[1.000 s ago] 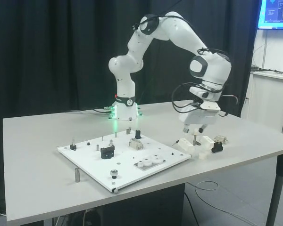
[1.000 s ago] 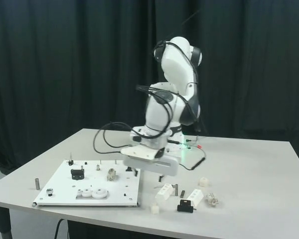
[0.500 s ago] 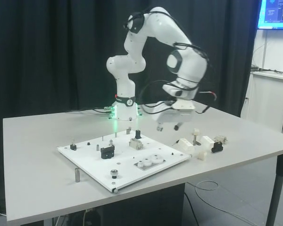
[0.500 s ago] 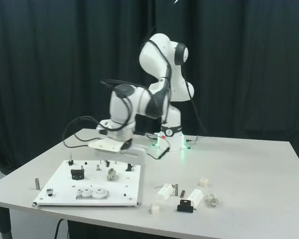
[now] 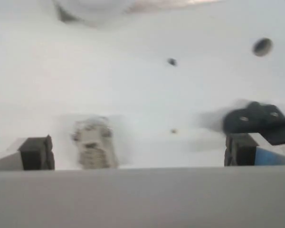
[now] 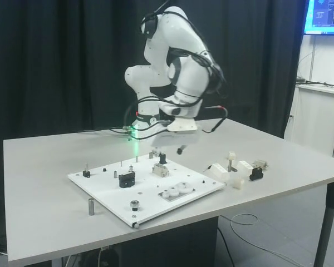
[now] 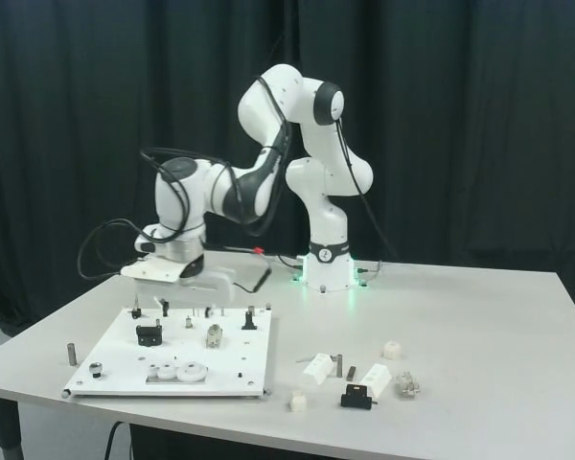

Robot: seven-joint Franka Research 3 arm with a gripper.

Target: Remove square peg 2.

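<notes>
As seen from the room: a grey table [image 6: 44, 167] is backed by black curtains [image 7: 77, 115].
Board: a white board [image 6: 150, 192] is laid near the table's front edge.
Gripper [image 6: 168, 151]: hung above the board, jaws spread wide, nothing held.
Loose parts [image 7: 355, 379]: scattered beside the board.

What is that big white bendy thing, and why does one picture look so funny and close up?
The white thing is a robot arm bolted to a grey table. At its end is a gripper with two jaws for picking up small parts. Two pictures come from cameras standing in the room. The funny close one comes from a camera on the arm's wrist, looking down past the jaws. They are spread apart and hold nothing. Below them lies a white board with pegs and small parts standing on it. More loose parts lie on the table beside the board.
</notes>
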